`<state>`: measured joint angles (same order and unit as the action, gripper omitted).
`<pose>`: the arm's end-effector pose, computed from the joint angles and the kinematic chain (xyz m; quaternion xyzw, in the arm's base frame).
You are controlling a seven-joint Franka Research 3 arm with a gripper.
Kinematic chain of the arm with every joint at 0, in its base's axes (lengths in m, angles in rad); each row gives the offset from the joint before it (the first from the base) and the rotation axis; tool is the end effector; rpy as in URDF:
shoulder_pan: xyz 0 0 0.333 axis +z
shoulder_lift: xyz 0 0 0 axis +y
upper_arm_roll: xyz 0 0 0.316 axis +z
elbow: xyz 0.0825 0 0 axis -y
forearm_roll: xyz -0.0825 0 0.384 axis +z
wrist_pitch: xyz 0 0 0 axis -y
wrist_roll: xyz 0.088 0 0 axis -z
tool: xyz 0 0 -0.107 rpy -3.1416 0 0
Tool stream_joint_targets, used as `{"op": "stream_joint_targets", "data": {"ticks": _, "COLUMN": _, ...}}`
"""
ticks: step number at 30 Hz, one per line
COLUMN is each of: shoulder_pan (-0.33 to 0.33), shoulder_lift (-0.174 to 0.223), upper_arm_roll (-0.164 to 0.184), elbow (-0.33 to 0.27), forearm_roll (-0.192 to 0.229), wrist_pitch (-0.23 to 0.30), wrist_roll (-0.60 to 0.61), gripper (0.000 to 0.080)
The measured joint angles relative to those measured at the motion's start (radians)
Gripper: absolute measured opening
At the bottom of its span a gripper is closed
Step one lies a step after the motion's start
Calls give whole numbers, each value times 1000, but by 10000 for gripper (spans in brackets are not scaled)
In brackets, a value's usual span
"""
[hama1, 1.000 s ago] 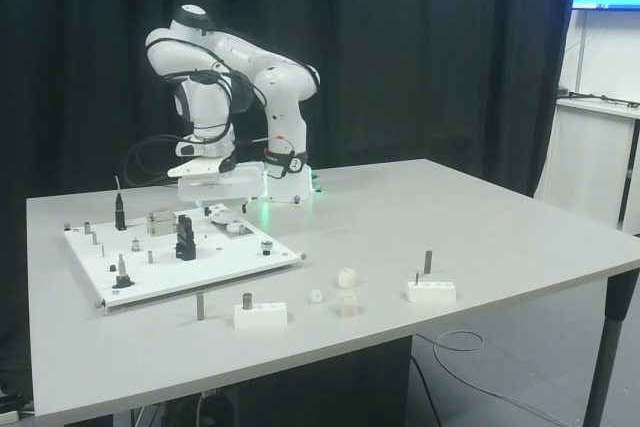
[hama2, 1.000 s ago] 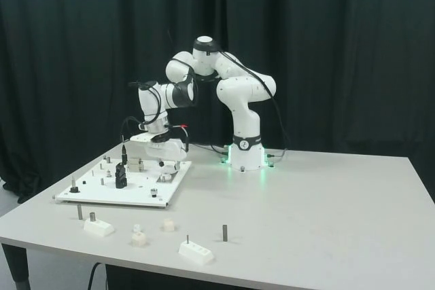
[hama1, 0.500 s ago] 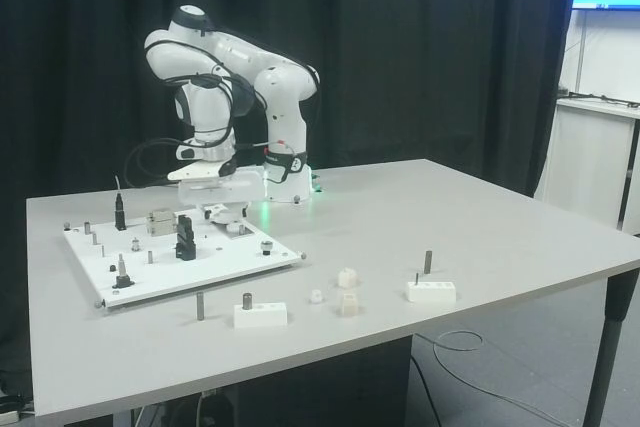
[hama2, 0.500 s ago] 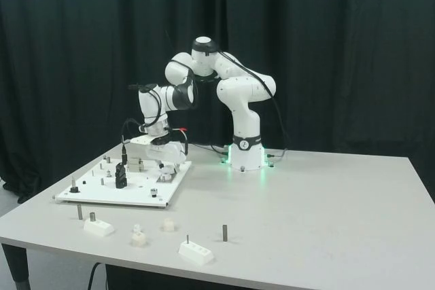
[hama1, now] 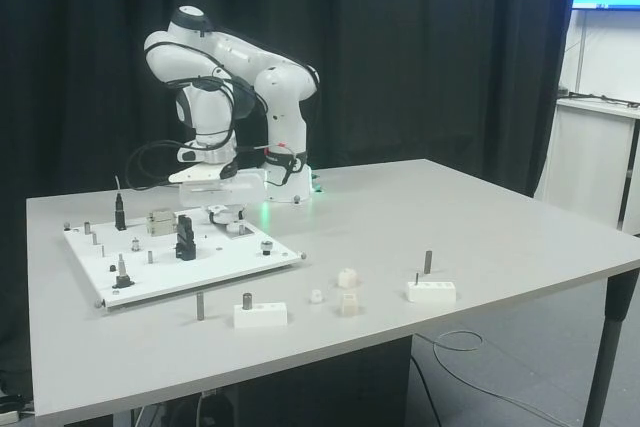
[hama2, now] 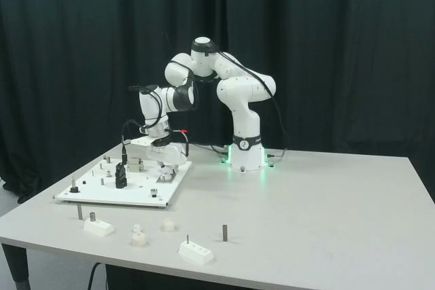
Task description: Insert large gear.
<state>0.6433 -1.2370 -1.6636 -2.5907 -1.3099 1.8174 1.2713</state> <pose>0.2566 -0.2888 0.1994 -0.8059 0.5857 0.0799 0.0336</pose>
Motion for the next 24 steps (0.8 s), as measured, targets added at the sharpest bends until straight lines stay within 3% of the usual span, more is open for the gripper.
{"op": "stream_joint_targets", "data": {"ticks": 24, "shoulder_pan": 24, "shoulder_lift": 0, "upper_arm_roll": 1, "elbow": 5, "forearm_roll": -13, "wrist_pitch": -26, "wrist_roll": -119, "gripper": 596}}
